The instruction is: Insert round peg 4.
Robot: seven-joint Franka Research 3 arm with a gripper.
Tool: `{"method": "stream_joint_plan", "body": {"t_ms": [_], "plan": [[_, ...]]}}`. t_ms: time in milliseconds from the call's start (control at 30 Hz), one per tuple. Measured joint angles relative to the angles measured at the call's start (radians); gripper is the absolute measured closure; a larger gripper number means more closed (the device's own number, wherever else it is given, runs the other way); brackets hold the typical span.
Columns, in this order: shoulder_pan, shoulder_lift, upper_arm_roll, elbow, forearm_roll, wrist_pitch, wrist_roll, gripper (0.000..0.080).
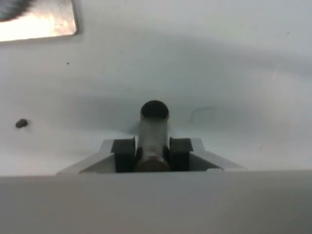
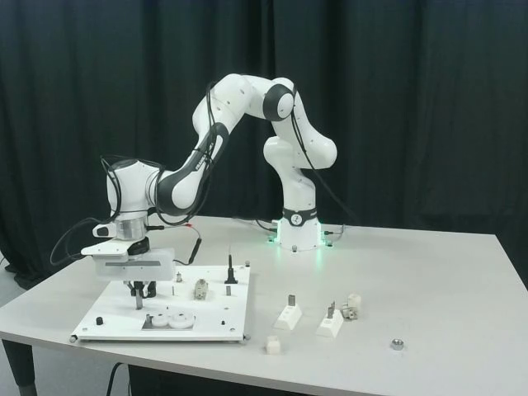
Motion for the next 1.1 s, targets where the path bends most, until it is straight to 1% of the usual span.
{"method": "stream_joint_plan", "body": {"t_ms": [333,600,1100], "plan": [[0.000,0.006,0.000,0.006,0.003,0.001,0.000,0.0658],[0.000,0.007,0.000,0.007,0.014,0.003,0.000,0.0658],[0.002,0.010,0.000,0.008,0.024,0.018,0.000,0.0658]]}}
